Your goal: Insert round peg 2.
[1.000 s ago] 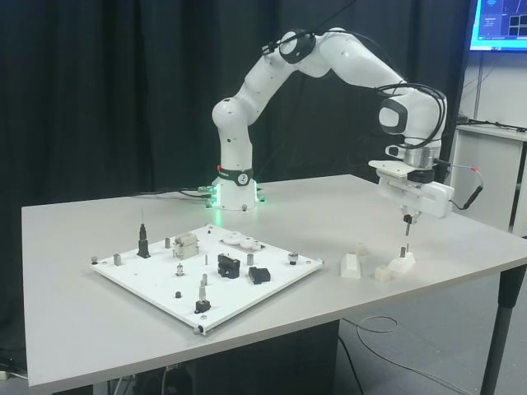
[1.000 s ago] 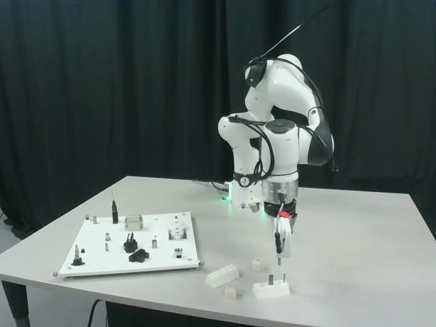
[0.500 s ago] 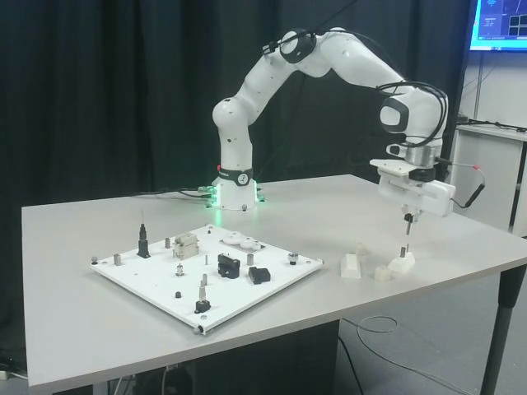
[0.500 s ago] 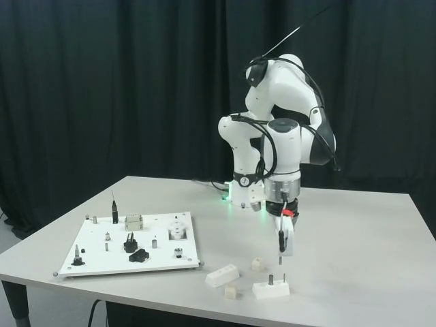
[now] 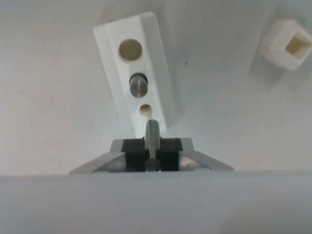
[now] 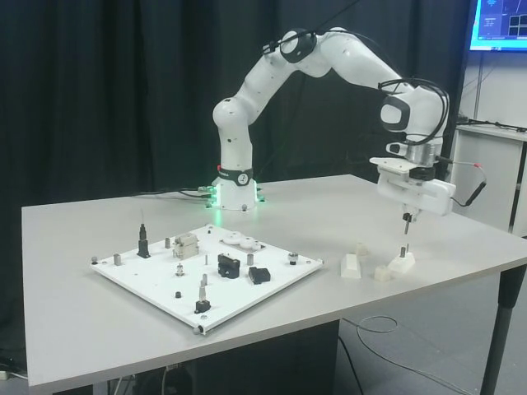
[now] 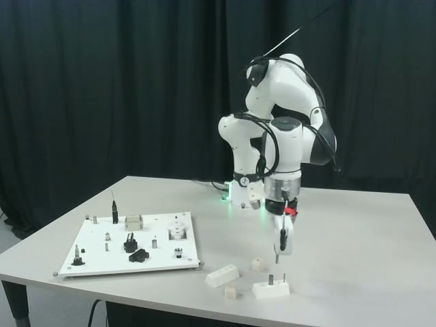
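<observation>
In the wrist view the claw [image 5: 152, 155] is closed on a slim grey peg [image 5: 151, 139], which stands out between the black pads with its long axis running along the claw's own line of reach, tip pointing down at the desk [image 5: 53, 97]. Beyond the tip lies a white block [image 5: 156, 73] with three holes in a row: a large empty hole [image 5: 130, 49] at the far end, a middle hole already filled by a thicker pin [image 5: 138, 85], and a small empty hole [image 5: 145, 109] at the near end, just ahead of the peg's tip. A small white cube with a square opening [image 5: 286, 44] sits well apart, at about two o'clock from the block. In the first room view the claw [image 6: 407, 216] hangs above the block [image 6: 402, 263] near the desk's right edge, the peg [image 6: 407, 218] upright and clear of it, and the filled pin [image 6: 401, 249] rises from the block just below. A white board of parts [image 6: 280, 276] lies far off at nine o'clock. In the second room view the peg [image 7: 275, 256] hangs vertical above the block [image 7: 270, 289], slightly toward eleven o'clock of it. The coming move looks to turn on bringing the peg's upright axis over the small empty hole, then lowering straight down.
</observation>
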You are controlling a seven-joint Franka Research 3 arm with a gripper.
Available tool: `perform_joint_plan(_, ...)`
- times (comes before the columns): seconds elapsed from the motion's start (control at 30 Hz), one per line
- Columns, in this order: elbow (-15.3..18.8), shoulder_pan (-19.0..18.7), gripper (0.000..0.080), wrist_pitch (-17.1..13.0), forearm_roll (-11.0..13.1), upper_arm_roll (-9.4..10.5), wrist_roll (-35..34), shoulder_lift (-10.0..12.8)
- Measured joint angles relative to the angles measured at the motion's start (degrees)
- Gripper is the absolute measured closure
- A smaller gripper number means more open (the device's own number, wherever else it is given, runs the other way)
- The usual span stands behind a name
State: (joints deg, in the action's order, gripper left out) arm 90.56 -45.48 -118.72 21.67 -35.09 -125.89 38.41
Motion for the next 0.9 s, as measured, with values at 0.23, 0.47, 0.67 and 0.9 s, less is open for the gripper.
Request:
perform_joint_plan(0.23, -0.1, 0.0, 0.0742, 0.22, -3.62, -0.43, 1.94, 0.0)
perform_joint_plan(0.47, -0.64, 0.04, 0.0742, 2.84, -7.99, -1.34, 2.85, -0.01)
perform_joint_plan(0.67, -0.88, 0.28, 0.0742, 5.51, -11.34, -2.46, 4.77, -0.1)
perform_joint_plan(0.9, -0.88, 1.79, 0.0742, 7.77, -15.09, -2.93, 7.25, -0.54)
